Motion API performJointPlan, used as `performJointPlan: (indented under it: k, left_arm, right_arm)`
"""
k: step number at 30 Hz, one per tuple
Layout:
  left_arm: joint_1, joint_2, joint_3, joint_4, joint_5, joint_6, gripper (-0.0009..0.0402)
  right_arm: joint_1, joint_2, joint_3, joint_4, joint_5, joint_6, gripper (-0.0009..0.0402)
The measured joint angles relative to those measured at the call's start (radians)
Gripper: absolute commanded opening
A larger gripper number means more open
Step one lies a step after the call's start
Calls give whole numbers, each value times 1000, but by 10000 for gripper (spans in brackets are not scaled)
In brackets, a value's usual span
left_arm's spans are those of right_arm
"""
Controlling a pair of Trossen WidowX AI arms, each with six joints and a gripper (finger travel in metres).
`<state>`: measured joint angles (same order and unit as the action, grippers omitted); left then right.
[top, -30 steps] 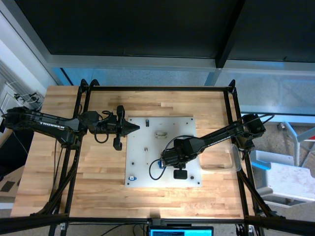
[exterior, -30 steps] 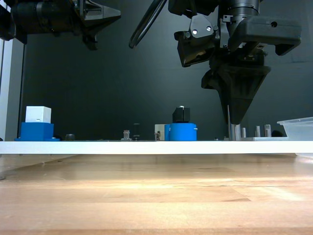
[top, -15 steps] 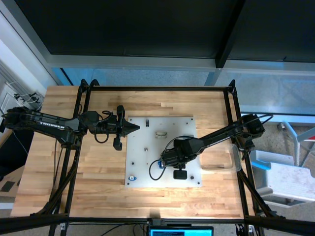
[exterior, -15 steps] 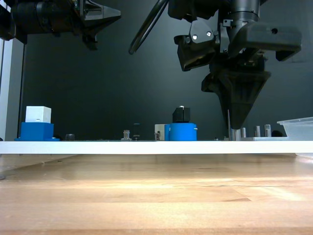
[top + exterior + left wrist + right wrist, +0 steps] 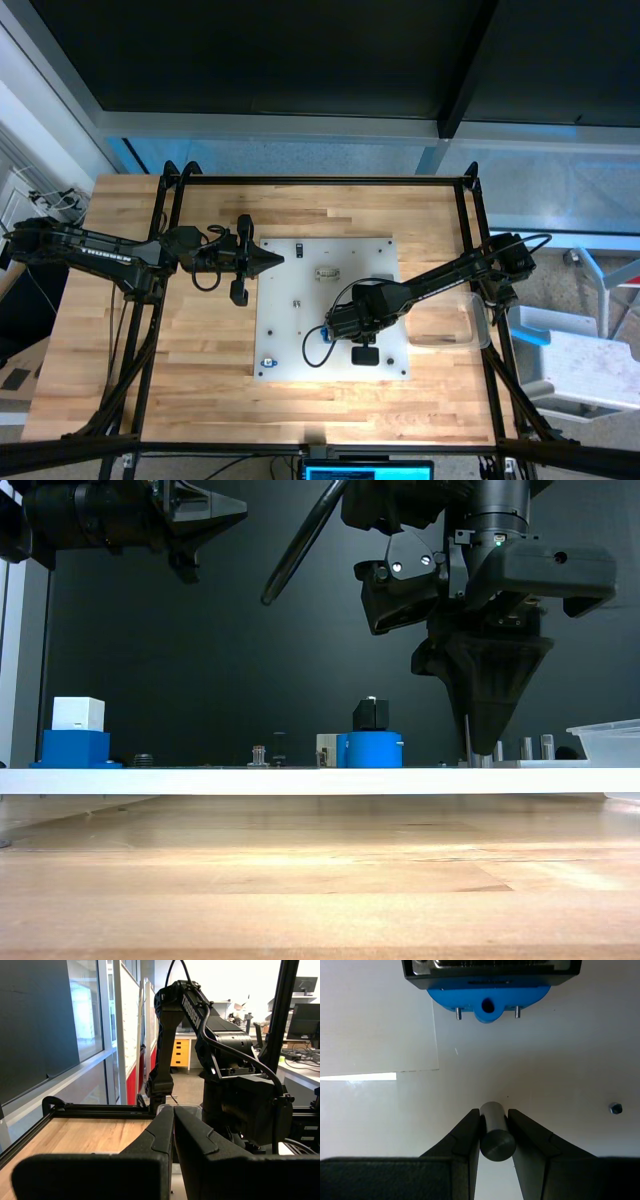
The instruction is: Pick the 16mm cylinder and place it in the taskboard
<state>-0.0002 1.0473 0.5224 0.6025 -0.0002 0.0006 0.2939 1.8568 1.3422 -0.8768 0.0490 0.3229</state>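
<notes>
the 16mm cylinder (image 5: pixel 496 1141) is pinched between the two fingers (image 5: pixel 465 1132) of the right gripper (image 5: pixel 494 1119), which clamp it from both sides. its flat grey end faces the wrist camera and its length points down at the taskboard (image 5: pixel 580 1060). whether its far end touches the white plate cannot be told.

in the low view the right gripper (image 5: pixel 487 742) hangs point-down with its tip just above the taskboard (image 5: pixel 200 780), right of the blue connector (image 5: pixel 375 750), which carries a small black block on top. in the right wrist view the blue connector (image 5: pixel 488 999) lies beyond the cylinder, apart from it, and a small hex bolt head (image 5: pixel 615 1108) sits on the plate off to one side.

from above, the right gripper (image 5: pixel 342 326) is over the near right part of the taskboard (image 5: pixel 290 340). the clear plastic tray (image 5: pixel 480 322) lies on the wooden table (image 5: pixel 190 350) just beside the board's right edge. a blue base with a white cube (image 5: pixel 77 713) stands near the board's near left corner.

the left gripper (image 5: pixel 270 258) is held high by the board's left edge, its fingers (image 5: pixel 195 1135) pressed together with nothing between them.
</notes>
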Motion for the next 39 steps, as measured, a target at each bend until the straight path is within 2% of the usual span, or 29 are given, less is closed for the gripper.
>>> performJointPlan:
  k: [13,27,39]
  left_arm:
    - [0,0,0,0,0,0,0]
    - [0,0,0,0,0,0,0]
    - [0,0,0,0,0,0,0]
  right_arm:
    - [0,0,-2,5,0,3,23]
    - [1,0,-2,6,2,4,71]
    - [3,0,-2,11,3,4,139]
